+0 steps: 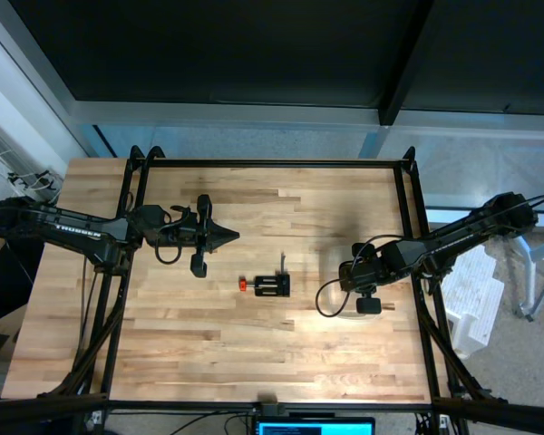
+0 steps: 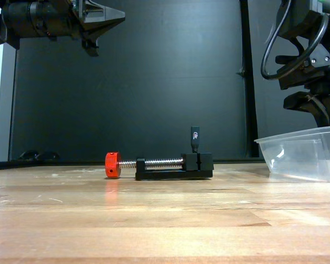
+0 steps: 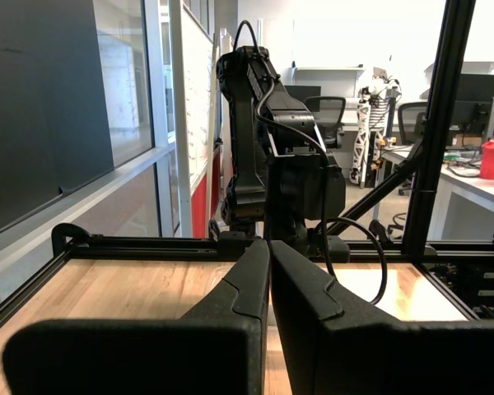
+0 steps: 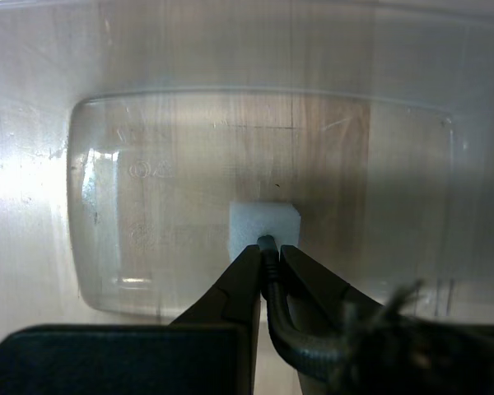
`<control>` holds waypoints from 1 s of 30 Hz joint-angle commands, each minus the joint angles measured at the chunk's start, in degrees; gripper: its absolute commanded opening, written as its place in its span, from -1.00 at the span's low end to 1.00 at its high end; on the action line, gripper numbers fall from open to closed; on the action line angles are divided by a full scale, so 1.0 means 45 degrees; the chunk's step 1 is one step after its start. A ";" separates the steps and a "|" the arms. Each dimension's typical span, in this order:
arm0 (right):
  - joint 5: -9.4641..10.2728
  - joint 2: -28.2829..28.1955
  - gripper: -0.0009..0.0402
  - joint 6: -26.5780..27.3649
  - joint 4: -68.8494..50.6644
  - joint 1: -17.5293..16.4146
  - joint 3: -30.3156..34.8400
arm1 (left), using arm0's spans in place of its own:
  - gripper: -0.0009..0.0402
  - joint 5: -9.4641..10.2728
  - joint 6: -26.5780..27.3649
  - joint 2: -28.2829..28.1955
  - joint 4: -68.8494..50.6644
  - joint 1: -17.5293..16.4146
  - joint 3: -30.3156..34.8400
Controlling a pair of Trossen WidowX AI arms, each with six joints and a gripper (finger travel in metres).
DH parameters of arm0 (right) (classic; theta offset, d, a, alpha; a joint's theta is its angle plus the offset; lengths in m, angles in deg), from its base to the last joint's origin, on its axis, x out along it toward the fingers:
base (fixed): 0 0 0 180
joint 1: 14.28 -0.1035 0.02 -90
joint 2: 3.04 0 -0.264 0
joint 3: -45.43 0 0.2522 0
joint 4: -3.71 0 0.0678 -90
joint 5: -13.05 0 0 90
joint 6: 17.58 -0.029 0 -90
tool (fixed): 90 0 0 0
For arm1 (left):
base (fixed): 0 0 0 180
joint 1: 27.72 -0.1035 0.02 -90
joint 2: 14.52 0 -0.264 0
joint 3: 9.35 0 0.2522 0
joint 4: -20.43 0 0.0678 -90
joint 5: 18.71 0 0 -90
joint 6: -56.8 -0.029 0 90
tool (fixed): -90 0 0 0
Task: Pick the USB-C connector and install on taskboard
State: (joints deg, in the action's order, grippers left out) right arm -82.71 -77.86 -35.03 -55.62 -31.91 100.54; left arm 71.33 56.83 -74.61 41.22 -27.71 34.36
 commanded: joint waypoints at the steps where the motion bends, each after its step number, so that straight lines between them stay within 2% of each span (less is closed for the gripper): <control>1: -0.0005 0.0005 -0.97 -0.0010 -0.0015 -0.0005 0.0005 | -0.96 0.0000 0.0000 -0.0005 0.0000 -0.0005 0.0000; 17: -0.0029 0.0296 -0.96 0.0107 -0.0719 -0.0005 0.0432 | -0.96 0.0000 0.0000 -0.0005 0.0000 -0.0005 0.0000; 30: -0.0049 0.0690 -0.96 0.0340 -0.2958 0.0005 0.2438 | -0.96 0.0000 0.0000 -0.0005 0.0000 -0.0005 0.0000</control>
